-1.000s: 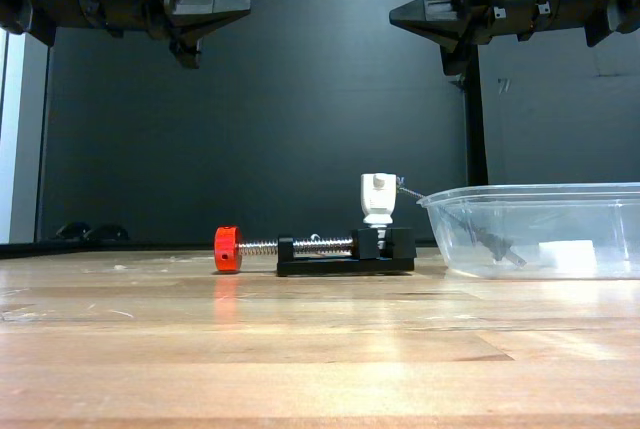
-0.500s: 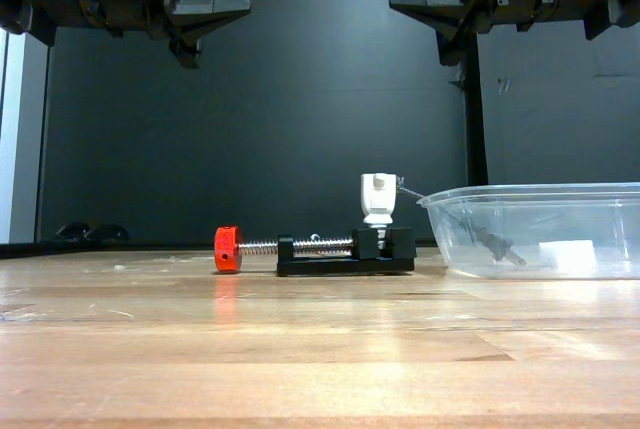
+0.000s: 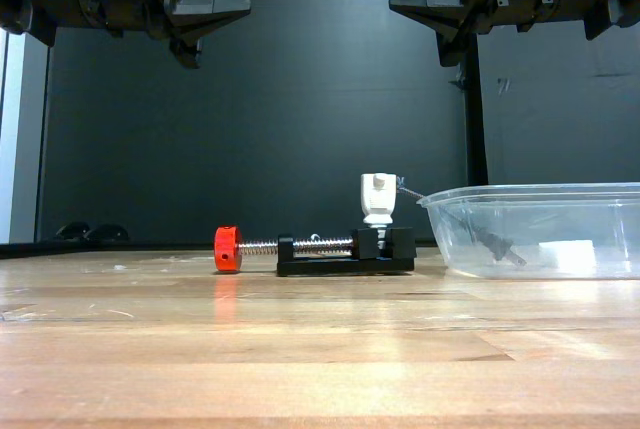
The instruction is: Remove the power plug from the receptacle and place in the container
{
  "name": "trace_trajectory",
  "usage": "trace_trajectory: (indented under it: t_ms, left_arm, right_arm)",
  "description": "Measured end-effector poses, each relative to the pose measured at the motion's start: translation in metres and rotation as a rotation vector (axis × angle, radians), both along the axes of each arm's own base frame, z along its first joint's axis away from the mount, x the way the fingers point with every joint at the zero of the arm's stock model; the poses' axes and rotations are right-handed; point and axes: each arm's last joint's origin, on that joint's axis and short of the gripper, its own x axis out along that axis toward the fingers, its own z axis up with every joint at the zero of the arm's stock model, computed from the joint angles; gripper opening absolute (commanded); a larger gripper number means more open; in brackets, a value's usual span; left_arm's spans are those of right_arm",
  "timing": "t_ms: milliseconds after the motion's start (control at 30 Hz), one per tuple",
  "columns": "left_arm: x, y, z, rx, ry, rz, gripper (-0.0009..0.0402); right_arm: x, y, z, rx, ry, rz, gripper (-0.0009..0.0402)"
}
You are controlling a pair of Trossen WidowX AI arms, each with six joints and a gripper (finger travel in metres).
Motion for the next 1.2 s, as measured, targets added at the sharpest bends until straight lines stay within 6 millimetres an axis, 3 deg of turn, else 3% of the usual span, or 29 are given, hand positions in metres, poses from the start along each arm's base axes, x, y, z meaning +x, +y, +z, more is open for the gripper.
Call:
trace_trajectory:
  t_ms: [1200]
  left_arm:
    - [0.0, 0.0, 0.0, 0.0, 0.0, 0.0, 0.0]
  right_arm:
    - [-0.0001, 0.0, -0.0036, 0.0, 0.034, 0.0, 0.0]
